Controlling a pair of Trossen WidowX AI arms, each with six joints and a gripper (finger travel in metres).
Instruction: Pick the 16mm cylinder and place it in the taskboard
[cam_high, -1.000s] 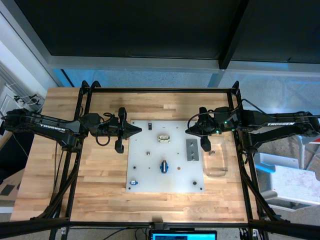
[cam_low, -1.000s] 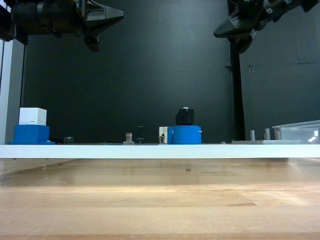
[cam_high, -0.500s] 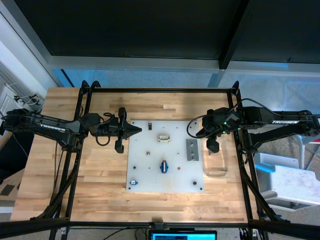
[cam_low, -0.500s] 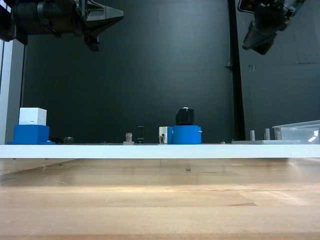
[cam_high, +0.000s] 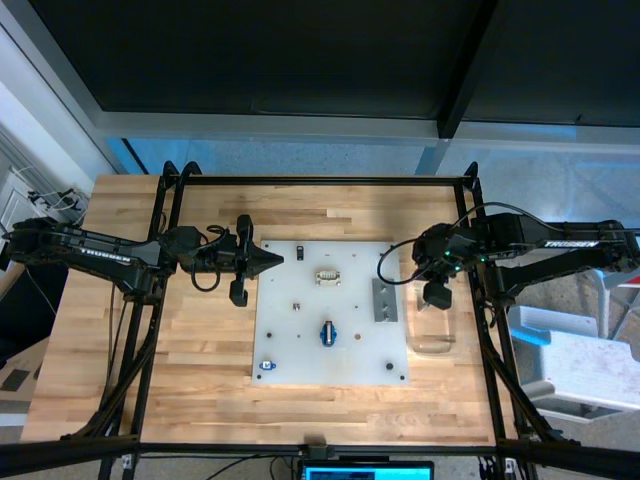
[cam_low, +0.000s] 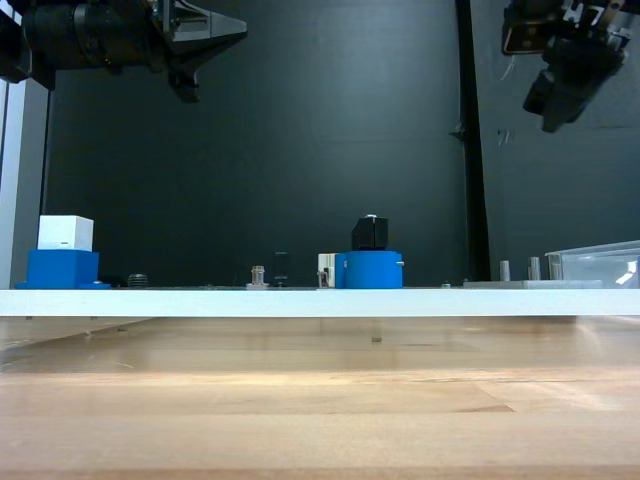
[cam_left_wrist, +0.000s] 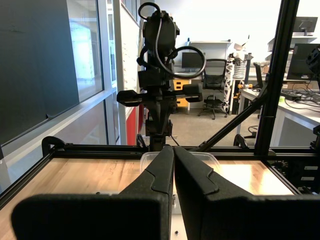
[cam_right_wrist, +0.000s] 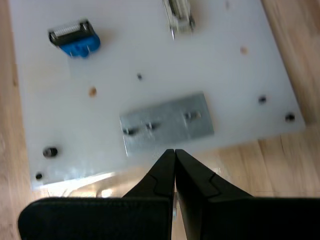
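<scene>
Taskboard (cam_high: 300, 345), white and square, lies flat around the middle of the wooden worktop (cam_high: 190, 390). The left end effector (cam_high: 279, 258) hangs high near the board's far left corner, fingers pressed together. The right end effector (cam_high: 433, 298), likewise pressed together, hangs above the clear tray (cam_high: 430, 349) just beside the board's right edge. On the board sit a grey block (cam_high: 384, 299), a blue fitting (cam_high: 327, 333) and a beige connector (cam_high: 327, 275). The 16mm cylinder cannot be made out.

white taskboard (cam_high: 300, 350), blue fitting (cam_high: 327, 333), grey block (cam_high: 385, 299)
</scene>
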